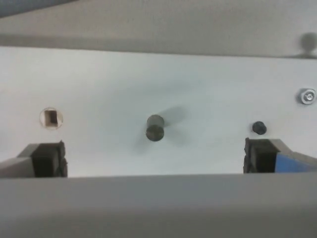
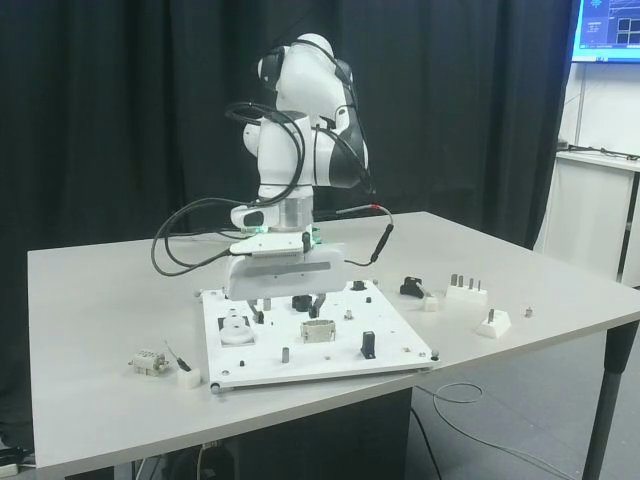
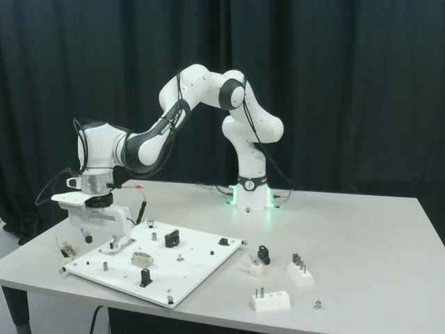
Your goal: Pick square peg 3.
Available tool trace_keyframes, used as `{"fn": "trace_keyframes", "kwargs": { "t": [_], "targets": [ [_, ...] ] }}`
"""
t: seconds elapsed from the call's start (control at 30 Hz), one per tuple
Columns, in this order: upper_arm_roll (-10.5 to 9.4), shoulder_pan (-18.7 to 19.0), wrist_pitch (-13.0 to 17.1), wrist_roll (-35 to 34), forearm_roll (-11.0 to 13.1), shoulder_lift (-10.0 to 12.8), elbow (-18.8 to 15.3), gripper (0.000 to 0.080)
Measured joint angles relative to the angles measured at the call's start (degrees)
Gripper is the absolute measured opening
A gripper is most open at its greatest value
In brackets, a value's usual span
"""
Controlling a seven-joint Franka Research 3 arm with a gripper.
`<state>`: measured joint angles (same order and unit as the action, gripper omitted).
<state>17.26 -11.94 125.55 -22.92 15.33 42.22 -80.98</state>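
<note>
In the wrist view, going left to right, a square hole (image 1: 50, 117) sits in the white board (image 1: 208, 84), then a short black peg (image 1: 155, 128) stands upright about midway between the two fingertips, then a smaller black stub (image 1: 259, 128) lies close to the right-hand pad, and a bolt head (image 1: 307, 96) marks the board's corner. The gripper (image 1: 155, 158) has its jaws spread wide and empty, each black pad (image 1: 48, 159) well apart from the centred peg.

I take that centred peg to be square peg 3, though its top looks rounded from above (its cross-section cannot be told here), so the first risk is closing on the wrong part.

The second risk is the stub: if the jaws descend as they stand, the pad nearest it could strike it or land on it before the fingers reach the board.

Third, the peg appears slightly nearer one edge of the finger line than dead centre, so a close from here may push it sideways rather than clamp it squarely.

In the first room view the hand hangs low over the far left part of the board on the bench (image 2: 90, 290), with a black cable (image 2: 185, 262) looping beside it that could snag on a lift.
</note>
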Motion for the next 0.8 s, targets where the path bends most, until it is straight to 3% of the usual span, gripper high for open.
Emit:
{"fn": "trace_keyframes", "kwargs": {
  "t": [0.8],
  "targets": [
    [1.54,0.2,-2.5,0.2,0.0,-2.0,0.4,0.08]
  ]
}}
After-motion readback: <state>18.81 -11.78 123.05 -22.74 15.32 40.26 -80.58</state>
